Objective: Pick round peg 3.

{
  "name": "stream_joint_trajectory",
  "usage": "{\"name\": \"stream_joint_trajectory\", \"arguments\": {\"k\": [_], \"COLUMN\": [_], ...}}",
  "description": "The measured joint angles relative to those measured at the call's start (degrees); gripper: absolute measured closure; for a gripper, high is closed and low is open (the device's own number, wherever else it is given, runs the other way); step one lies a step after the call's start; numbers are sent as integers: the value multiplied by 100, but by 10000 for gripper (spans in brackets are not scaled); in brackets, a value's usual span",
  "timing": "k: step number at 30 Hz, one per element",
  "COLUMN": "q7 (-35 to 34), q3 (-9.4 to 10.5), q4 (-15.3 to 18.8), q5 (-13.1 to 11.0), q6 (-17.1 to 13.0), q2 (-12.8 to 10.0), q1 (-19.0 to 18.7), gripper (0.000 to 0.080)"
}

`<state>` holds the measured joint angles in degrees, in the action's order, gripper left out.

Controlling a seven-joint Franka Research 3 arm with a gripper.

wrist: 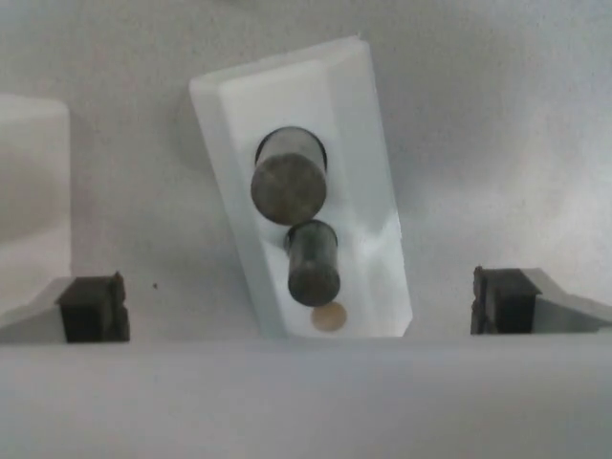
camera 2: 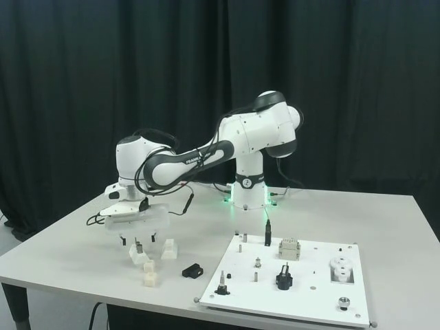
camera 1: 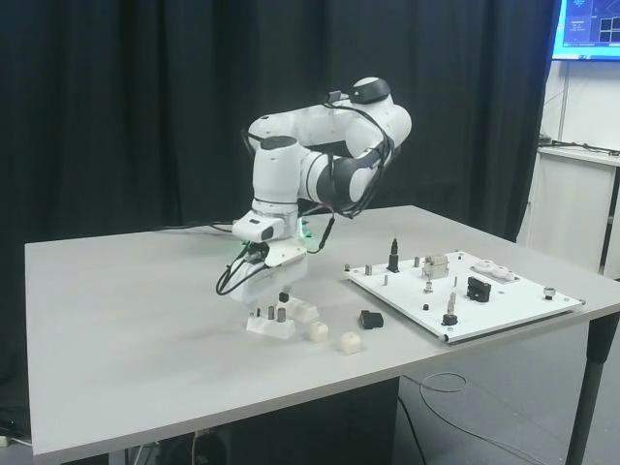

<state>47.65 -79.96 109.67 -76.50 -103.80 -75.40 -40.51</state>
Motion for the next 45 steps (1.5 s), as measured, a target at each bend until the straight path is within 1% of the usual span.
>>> {"name": "stream_joint_trajectory", "arguments": {"k": [10, 20, 21, 26, 27, 31, 32, 41, 42, 45], "q7": [0, 0, -1, -20, -23, -46, -54, -108, -110, -116], "q3": [98, 153, 156, 164, 165, 168, 169, 171, 171, 171], "q4": [-94, -152, -157, -178, -181, -199, -206, -249, -251, -255], "q5": [-3, -30, -34, -47, -48, -55, -55, -56, -56, -56], "q6": [-25, -32, -32, -32, -32, -29, -27, -9, -9, -7], "q2": [0, 0, 0, 0, 0, 0, 0, 0, 0, 0], "q1": [83, 152, 161, 204, 210, 234, 239, 263, 263, 263], "gripper": [3, 3, 124, 124, 282, 282, 462, 462, 690, 690]}}
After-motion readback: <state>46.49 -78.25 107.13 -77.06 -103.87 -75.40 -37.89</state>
